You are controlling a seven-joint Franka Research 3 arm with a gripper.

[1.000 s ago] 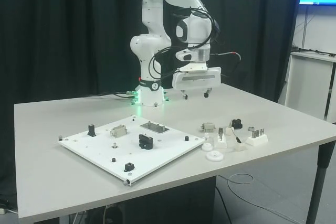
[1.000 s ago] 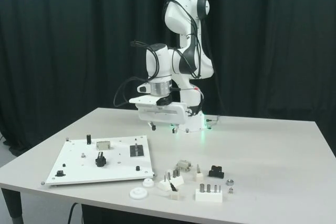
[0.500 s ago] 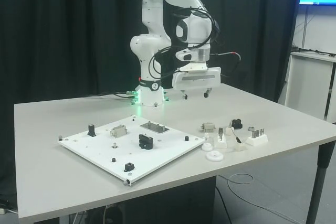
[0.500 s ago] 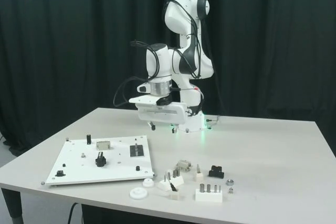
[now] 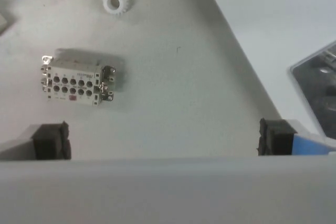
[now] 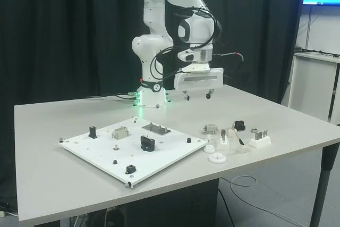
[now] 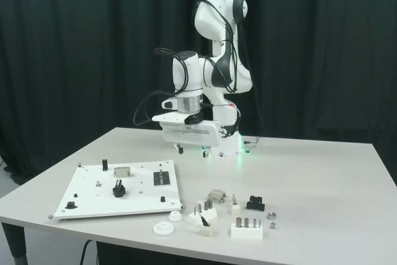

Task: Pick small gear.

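The small gear [image 5: 113,1] is a white toothed wheel lying flat on the grey table, just off the corner of the white board. It also shows as a small gear [image 6: 210,149] [image 7: 175,216] beside a larger white gear [image 6: 216,158] [image 7: 163,229] near the table's front edge. My gripper [image 6: 197,97] [image 7: 193,151] [image 5: 163,139] hangs well above the table, farther back than the gear, open and holding nothing. Its black fingertips [image 5: 51,140] stand wide apart.
A grey multi-pin connector [image 5: 79,81] [image 6: 211,128] [image 7: 216,195] lies under the gripper's view. The white assembly board [image 6: 133,144] [image 7: 118,190] carries several small black and grey parts. White holders with pins [image 6: 260,139] [image 7: 247,230] and a black clip [image 6: 239,125] sit nearby.
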